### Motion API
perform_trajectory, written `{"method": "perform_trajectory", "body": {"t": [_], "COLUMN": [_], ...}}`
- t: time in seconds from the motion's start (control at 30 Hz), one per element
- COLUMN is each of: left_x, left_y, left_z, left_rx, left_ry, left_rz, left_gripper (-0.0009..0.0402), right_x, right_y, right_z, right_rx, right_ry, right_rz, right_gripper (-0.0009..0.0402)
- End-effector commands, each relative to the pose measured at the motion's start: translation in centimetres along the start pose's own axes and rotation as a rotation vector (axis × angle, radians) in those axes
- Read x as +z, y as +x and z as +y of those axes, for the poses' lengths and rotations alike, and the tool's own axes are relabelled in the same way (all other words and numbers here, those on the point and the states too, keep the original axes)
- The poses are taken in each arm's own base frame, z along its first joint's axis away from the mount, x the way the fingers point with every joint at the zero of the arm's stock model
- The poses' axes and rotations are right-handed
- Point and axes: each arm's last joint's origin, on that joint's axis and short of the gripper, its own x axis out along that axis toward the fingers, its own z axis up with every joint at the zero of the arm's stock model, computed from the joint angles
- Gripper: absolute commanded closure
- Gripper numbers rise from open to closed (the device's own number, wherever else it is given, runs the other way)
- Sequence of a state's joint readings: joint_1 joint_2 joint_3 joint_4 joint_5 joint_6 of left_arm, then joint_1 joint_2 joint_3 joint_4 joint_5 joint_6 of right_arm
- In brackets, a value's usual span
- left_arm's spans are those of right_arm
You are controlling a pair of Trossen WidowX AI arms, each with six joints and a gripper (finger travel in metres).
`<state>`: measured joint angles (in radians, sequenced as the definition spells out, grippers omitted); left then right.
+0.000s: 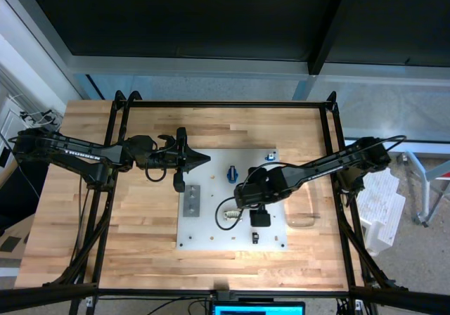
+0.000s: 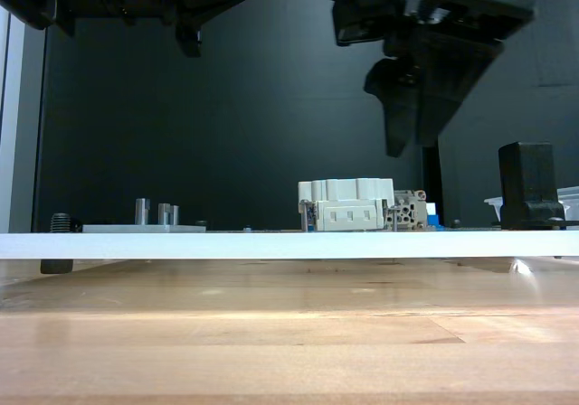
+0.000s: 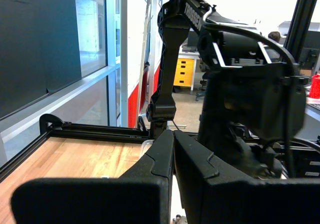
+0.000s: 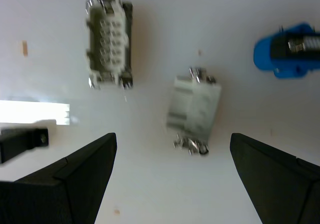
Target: Pick the HAN10E connector and install on the hub
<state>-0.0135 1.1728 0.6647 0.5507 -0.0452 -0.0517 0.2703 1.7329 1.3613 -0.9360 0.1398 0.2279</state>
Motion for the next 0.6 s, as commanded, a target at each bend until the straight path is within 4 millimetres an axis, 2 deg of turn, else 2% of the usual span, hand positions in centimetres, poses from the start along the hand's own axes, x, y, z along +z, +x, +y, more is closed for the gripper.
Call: {"method": "perform_trajectory", "body": {"t": [0.03,0.6], "left_x": [0.0,0.0], "left_y": [0.01,0.01], "left_z": [0.01,0.01], "left_rx": [0.0,0.0], "left_ry": [0.0,0.0], "left_rz": [0.0,0.0], "left_gripper": [0.0392,0.0392], "right_x": [-0.78,-1.11], "right_y": [-0.15,-0.07], "right_z": [-0.19,-0.34], "right_rx": [-0.001,-0.003], "right_ry": [-0.001,0.005], "right_rz": [0.002,-0.003], "right_gripper": [0.0075,0.0075]}}
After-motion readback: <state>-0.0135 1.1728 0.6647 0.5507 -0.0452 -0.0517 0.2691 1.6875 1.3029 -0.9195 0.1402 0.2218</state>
